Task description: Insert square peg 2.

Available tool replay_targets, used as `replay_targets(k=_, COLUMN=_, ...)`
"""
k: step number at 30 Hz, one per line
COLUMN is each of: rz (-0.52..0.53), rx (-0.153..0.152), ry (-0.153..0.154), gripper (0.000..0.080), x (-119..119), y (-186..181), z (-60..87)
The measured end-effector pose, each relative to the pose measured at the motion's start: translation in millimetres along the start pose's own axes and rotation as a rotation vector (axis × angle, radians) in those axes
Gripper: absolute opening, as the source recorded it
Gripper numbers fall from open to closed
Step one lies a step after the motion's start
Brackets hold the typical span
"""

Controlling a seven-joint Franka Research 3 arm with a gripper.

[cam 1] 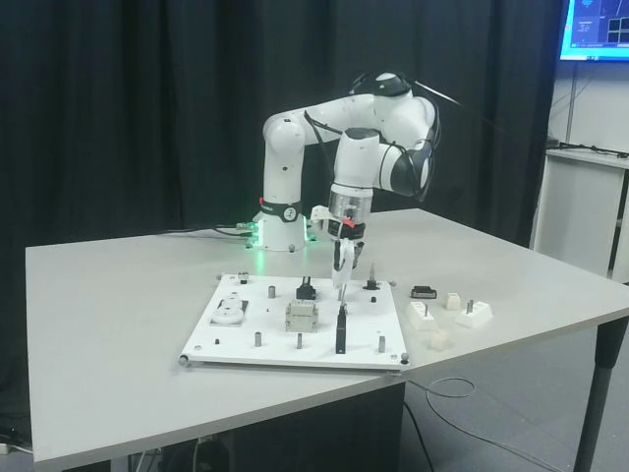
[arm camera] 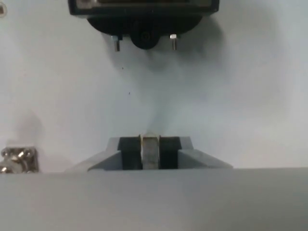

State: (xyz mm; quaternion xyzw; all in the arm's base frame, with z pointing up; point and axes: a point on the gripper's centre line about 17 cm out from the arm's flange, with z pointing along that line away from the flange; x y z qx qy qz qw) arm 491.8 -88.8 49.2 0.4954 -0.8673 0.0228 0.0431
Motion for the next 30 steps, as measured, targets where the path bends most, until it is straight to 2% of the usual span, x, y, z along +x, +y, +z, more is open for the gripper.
replay_targets(k=13, rz=-0.01, rx=0.023, ry=0.024, gripper=0.0075, x=5, y=-5, z=6.0)
replay_targets(k=14, rz=-0.01, rx=0.027, ry=0.025, gripper=0.0291, x=5, y=-6, z=5.4)
replay_targets(k=21, rz=-0.01, rx=0.054, ry=0.024, gripper=0.0291, x=5, y=-15, z=-4.6)
replay_targets(k=22, rz=-0.01, rx=0.059, ry=0.023, gripper=0.0612, x=5, y=-17, z=-7.0)
replay_targets(k=23, rz=-0.01, rx=0.064, ry=0.022, gripper=0.0751, x=5, y=-19, z=-9.5)
replay_targets(k=28, rz=-0.022, rx=0.087, ry=0.019, gripper=0.0751, x=5, y=-28, z=-22.6)
replay_targets(k=29, rz=-0.025, rx=0.091, ry=0.019, gripper=0.0789, x=5, y=-29, z=-24.9)
replay_targets(k=30, rz=-0.027, rx=0.095, ry=0.019, gripper=0.0789, x=6, y=-30, z=-27.2)
